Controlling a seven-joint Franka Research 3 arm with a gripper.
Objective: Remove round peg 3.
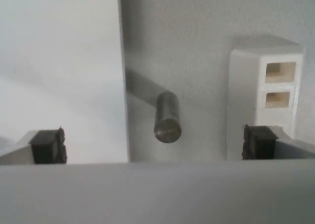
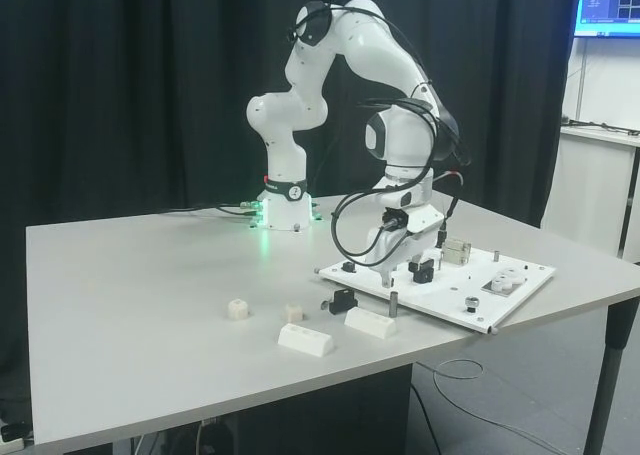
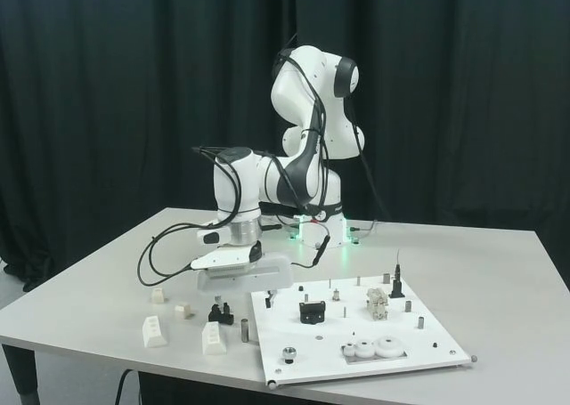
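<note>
**Gripper open above the peg at the board's corner**

Going left to right in the first room view, I see two small white pieces and on the grey table, then two white blocks and near the front edge. Next comes the white board with its small parts. The peg, a grey metal cylinder, stands upright on the table just off the board's corner, beside a white block. My gripper hangs low over it, fingers spread wide with the peg between them, touching neither. It holds nothing.
</note>
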